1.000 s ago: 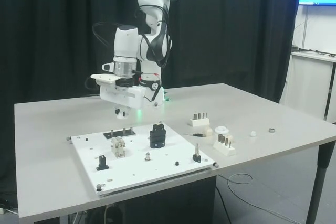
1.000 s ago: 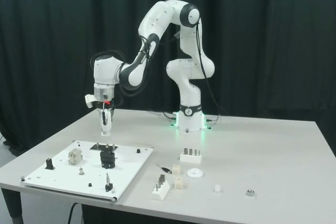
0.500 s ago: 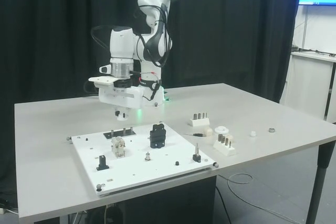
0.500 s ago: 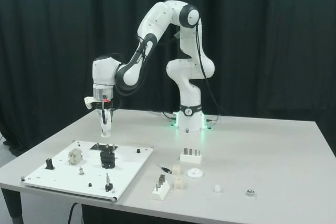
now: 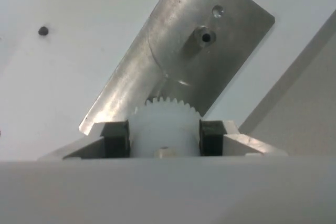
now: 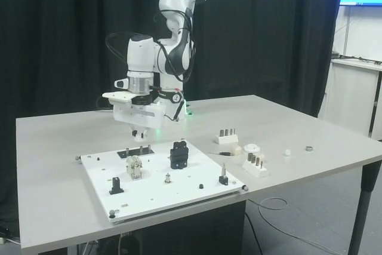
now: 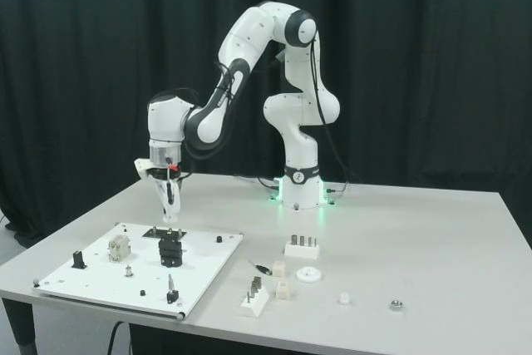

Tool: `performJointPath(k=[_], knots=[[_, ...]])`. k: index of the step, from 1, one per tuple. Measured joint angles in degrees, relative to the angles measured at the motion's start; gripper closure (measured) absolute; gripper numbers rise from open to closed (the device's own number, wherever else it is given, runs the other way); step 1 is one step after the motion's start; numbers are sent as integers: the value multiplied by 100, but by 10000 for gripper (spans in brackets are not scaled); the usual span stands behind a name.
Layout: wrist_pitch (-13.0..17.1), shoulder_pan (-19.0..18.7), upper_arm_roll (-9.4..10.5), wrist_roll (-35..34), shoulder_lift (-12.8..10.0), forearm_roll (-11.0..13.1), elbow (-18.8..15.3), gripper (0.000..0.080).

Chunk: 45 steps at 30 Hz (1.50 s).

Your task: Insert medium gear.

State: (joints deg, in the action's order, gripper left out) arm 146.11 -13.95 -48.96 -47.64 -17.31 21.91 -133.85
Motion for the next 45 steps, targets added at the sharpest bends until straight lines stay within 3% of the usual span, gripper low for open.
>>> performJointPath(k=[15, 45], knots=[[41, 0, 60, 0, -189, 35, -1, 519], [222, 15, 155, 18, -333, 245, -49, 519]])
